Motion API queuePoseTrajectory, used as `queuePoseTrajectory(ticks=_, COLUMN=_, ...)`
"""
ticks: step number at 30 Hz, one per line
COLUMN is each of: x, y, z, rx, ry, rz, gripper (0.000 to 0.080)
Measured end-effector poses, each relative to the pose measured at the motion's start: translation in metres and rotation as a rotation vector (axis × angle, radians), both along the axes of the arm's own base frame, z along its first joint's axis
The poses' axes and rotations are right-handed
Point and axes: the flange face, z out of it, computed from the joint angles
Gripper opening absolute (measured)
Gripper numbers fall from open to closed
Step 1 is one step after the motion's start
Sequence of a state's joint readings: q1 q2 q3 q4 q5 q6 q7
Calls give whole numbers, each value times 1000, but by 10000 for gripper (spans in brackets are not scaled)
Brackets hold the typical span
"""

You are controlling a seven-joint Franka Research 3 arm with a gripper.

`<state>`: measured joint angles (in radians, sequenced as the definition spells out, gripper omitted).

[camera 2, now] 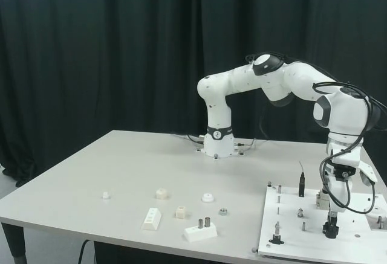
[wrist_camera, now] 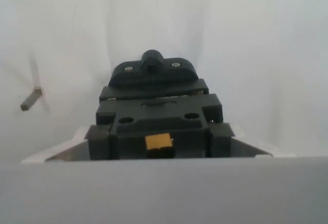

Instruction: Insert D-SUB.

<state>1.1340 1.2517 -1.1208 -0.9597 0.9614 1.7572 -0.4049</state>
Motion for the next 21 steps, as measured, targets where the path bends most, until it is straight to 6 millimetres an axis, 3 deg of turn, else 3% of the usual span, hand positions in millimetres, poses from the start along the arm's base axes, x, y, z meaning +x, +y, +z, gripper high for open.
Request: queuePoseTrajectory(ticks=21, x=0, y=1, z=0, rx=6, ry=-5, rz=-13, gripper=386)
